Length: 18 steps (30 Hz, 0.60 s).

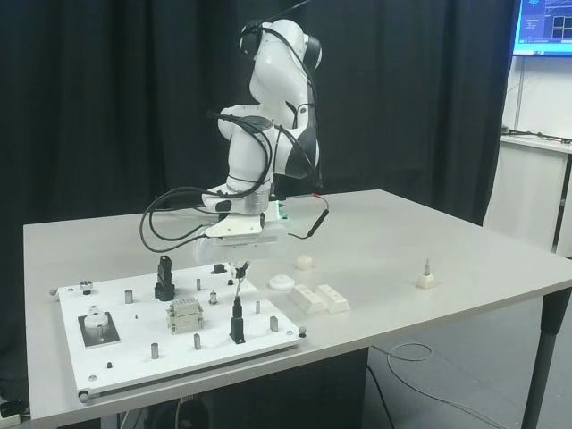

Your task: Insert round peg 1.

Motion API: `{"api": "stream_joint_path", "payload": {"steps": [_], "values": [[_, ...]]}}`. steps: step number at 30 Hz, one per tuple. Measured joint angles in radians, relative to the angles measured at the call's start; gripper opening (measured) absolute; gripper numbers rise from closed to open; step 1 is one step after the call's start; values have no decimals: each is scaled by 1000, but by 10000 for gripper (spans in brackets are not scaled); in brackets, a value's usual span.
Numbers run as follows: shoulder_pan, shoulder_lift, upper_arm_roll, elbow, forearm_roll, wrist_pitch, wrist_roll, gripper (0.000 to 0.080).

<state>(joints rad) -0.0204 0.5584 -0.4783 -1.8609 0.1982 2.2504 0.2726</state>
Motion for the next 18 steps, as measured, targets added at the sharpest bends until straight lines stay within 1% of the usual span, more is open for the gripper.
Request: {"api": "stream_joint_path", "payload": {"steps": [9, 18], "values": [[-1, 6, 0, 0, 32, 12, -19, 27], [-1, 15, 2, 0, 46, 31, -24, 27]]}}
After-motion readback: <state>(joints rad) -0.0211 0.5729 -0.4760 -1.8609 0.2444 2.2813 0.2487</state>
